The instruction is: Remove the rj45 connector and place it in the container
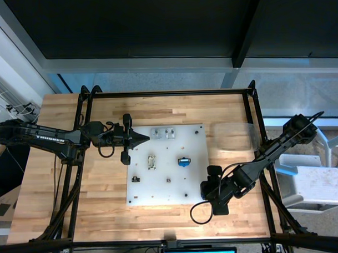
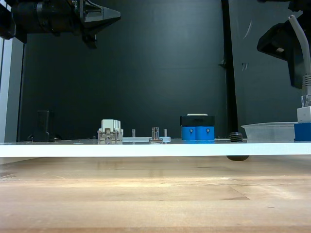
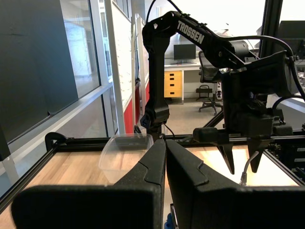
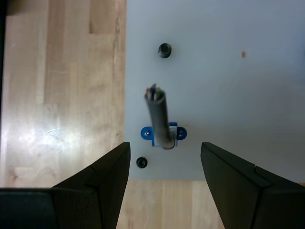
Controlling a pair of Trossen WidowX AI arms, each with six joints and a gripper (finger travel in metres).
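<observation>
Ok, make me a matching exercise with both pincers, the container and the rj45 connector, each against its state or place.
1 left pincer
2 right pincer
3 container
4 rj45 connector

a in a blue mount on the white board
b open, above the connector
c shut, high over the board's left edge
d on the table, right of the board

Pairs: 1-c, 2-b, 3-d, 4-a
</observation>
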